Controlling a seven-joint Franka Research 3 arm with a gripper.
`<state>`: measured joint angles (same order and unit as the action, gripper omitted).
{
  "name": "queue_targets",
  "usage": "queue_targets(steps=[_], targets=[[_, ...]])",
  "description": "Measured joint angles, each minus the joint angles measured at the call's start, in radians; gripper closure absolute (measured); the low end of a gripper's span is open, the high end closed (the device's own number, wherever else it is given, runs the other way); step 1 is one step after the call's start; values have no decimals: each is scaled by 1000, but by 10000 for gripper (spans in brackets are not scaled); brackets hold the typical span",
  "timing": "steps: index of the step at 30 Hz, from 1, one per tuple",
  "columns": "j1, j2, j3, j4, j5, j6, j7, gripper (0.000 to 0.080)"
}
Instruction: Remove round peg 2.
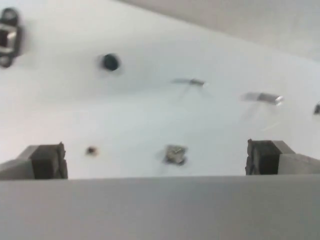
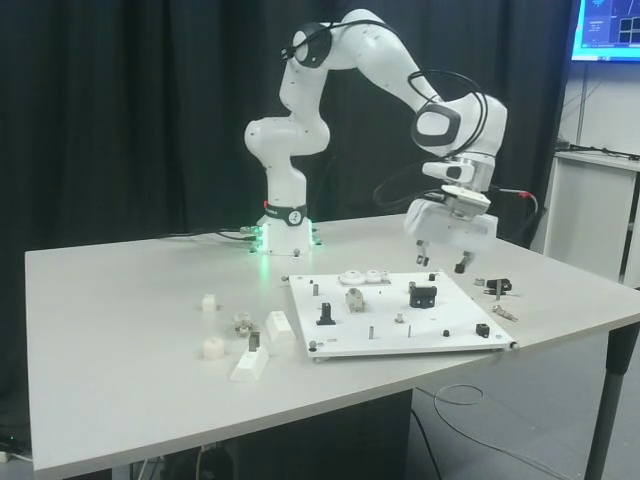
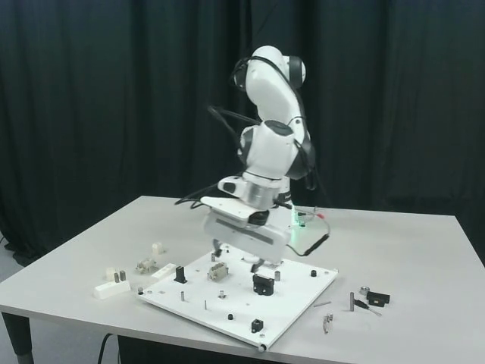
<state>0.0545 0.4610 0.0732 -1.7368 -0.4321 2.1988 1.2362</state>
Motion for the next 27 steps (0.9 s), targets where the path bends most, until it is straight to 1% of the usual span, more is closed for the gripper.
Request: queue_targets(steps=[3,7,12,18,22,27], targets=[[-41,11,17,10,-18,8,-27,3],[-75,27,19,25,-31,16,-63,3],[-113,50,19,49,-33,25,-119,3],[-161,88,18,82,-31,48,-173,3],[-190,115,18,105,-17,63,-206,3],[-223,152,18,135,34,77,-277,3]])
